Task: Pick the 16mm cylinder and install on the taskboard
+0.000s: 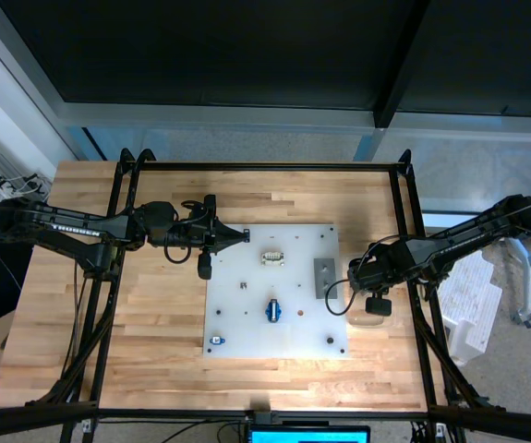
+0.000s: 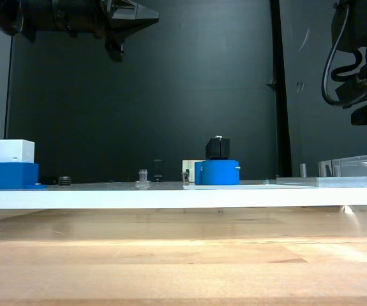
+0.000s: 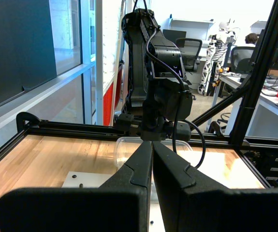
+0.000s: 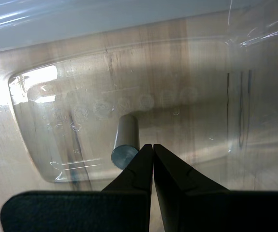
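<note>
Grey 16mm cylinder (image 4: pixel 125 140) lies in the clear tray (image 4: pixel 37 159) just beside the closed, empty right gripper (image 4: pixel 153 146); closed left gripper (image 1: pixel 245 236) hangs over the taskboard (image 1: pixel 247 314).

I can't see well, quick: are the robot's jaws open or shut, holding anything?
Left gripper: jaws shut, empty, above the taskboard.
Right gripper: jaws shut, empty, above the 16mm cylinder in the clear tray.
</note>
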`<state>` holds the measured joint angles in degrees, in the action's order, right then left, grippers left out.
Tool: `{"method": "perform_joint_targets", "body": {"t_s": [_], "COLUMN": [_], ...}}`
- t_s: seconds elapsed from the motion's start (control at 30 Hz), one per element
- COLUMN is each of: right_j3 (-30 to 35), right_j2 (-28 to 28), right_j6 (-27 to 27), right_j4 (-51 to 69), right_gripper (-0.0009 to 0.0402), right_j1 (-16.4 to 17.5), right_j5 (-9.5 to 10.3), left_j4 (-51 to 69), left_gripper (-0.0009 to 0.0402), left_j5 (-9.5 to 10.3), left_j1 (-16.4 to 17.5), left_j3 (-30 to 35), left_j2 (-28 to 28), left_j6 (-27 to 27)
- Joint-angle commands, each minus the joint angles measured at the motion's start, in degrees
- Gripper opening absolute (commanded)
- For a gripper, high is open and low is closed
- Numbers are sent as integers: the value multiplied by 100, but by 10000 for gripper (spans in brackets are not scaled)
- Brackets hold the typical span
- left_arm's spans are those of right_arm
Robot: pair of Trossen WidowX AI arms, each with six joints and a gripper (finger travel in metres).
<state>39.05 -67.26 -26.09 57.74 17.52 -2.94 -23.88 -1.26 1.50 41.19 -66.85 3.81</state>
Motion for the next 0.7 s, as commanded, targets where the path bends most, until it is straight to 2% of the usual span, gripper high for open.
{"method": "perform_joint_targets", "body": {"t_s": [0.03, 0.37, 0.7], "right_j3": [2, 79, 236], "right_j2": [0, 4, 4], "right_j6": [-9, 2, -44], "right_j4": [-2, 4, 26], "right_gripper": [0, 4, 105], "right_j1": [0, 11, 39], "right_j5": [-52, -48, -48], "left_j4": [0, 0, 2], "left_gripper": [0, 0, 0], "left_j5": [-2, 0, -2], "left_j1": [0, 2, 0], "left_j3": [0, 0, 0], "left_j2": [0, 0, 0], "left_j6": [-2, -2, -2]}}
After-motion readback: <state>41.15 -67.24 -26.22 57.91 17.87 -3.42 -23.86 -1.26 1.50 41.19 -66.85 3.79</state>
